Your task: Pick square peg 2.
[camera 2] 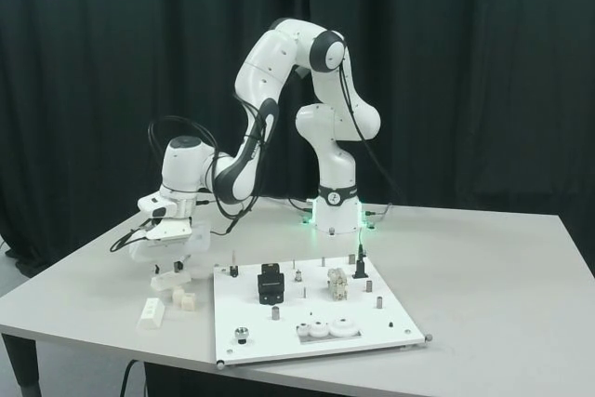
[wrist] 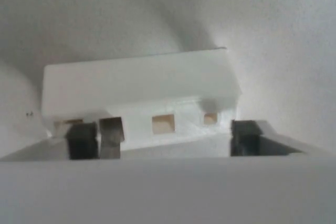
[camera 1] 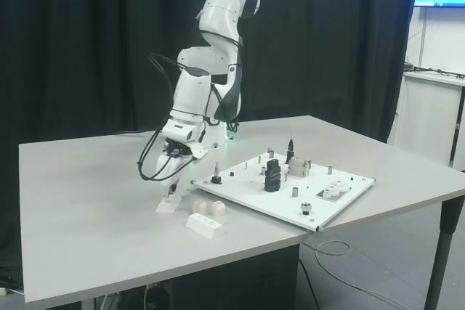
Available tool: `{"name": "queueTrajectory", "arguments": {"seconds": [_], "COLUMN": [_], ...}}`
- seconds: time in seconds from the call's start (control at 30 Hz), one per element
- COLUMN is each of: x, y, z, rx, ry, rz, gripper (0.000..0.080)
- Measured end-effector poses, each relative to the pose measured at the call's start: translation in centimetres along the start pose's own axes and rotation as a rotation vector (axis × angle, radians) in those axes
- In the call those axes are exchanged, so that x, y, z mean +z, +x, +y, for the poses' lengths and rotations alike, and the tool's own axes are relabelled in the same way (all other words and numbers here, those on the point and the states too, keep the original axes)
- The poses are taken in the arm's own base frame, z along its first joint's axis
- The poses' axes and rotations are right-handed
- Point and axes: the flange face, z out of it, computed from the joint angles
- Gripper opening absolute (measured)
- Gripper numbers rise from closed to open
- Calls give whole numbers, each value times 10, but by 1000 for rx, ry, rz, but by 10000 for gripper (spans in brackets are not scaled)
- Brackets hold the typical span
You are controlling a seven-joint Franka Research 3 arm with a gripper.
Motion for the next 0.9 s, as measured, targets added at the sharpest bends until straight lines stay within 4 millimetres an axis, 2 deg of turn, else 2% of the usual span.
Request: {"name": "queueTrajectory", "arguments": {"seconds": [0.03, 0.2, 0.23, 0.4, 0.43, 0.6, 0.63, 0.9], "x": [0, 1, 1, 1, 1, 0, 0, 0], "y": [0, 0, 0, 0, 0, 1, 1, 0], "z": [1, 2, 3, 3, 3, 4, 4, 4], "rx": [1, 3, 3, 3, 3, 3, 3, 5], "ry": [0, -2, -2, -3, -3, -4, -4, -4], "rz": [0, -1, -1, 0, 0, 1, 1, 0], "gripper": [530, 530, 316, 316, 124, 124, 72, 72]}}
